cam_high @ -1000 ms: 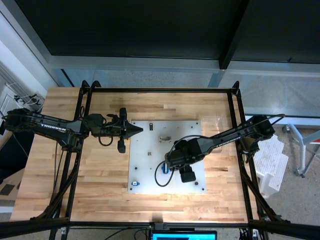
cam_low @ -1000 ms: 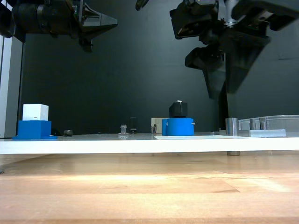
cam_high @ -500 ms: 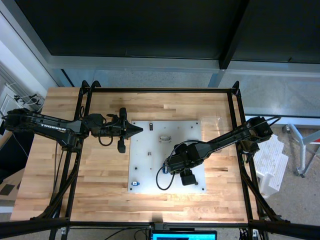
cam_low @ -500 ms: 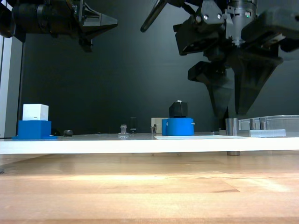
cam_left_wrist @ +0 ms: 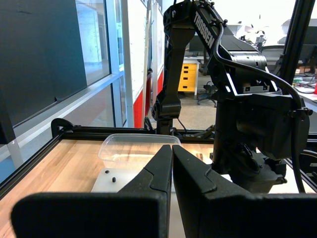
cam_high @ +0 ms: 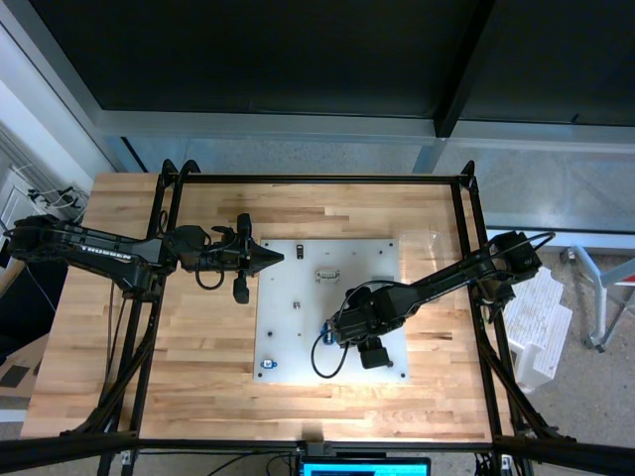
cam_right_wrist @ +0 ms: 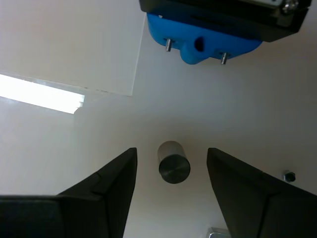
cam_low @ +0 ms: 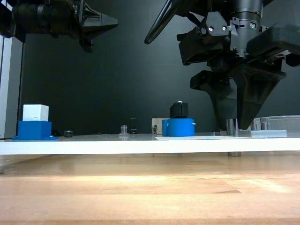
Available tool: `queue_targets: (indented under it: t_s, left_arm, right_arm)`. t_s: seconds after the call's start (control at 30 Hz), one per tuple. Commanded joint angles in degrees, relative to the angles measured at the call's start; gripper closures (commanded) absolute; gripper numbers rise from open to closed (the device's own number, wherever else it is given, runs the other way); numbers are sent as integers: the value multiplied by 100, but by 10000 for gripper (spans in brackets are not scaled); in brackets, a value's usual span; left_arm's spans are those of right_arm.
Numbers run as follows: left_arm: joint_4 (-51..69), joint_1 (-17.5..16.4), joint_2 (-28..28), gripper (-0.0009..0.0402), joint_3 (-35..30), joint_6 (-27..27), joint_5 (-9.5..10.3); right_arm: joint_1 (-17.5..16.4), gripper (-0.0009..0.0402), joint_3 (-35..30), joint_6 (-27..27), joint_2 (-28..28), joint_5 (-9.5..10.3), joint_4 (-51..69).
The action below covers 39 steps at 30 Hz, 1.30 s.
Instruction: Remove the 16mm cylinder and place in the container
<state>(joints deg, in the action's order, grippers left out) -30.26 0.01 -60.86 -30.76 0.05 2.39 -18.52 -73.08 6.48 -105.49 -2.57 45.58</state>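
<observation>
Lowering: right gripper dropped, jaws apart astride the 16mm cylinder
meaning: ready to clamp
left gripper: pinched together, well apart from it

high view: bright, even | low view: dim, silhouettes | wrist views: sharp

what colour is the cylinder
Silvery grey cylinder, best in right wrist view, inside open right gripper. Left gripper parked aloft, shut.

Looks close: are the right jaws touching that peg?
Apart: right wrist view shows gaps between right gripper and 16mm cylinder, both sides. Left gripper hovers far left.
</observation>
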Motion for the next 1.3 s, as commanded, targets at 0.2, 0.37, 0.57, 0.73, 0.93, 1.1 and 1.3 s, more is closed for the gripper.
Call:
queue_targets:
  t_s: [0.2,0.37,0.57,0.73,0.93,1.1,1.3]
  left_arm:
    - [0,-2,0,393,0,0,0]
    - [0,0,0,393,0,0,0]
    - [0,0,0,393,0,0,0]
    - [0,-2,0,393,0,0,0]
    - [0,0,0,393,0,0,0]
    - [0,0,0,393,0,0,0]
    - [0,-2,0,393,0,0,0]
  right_arm:
    - [0,268,31,-103,4,2,-33]
    - [-2,302,31,-142,4,2,-35]
    - [-2,347,31,-142,7,4,-61]
    - [-2,383,31,-142,28,2,-52]
    - [-7,388,28,-146,168,0,85]
    - [-4,389,-13,-151,393,-94,256]
    - [2,389,-136,-146,713,-96,634]
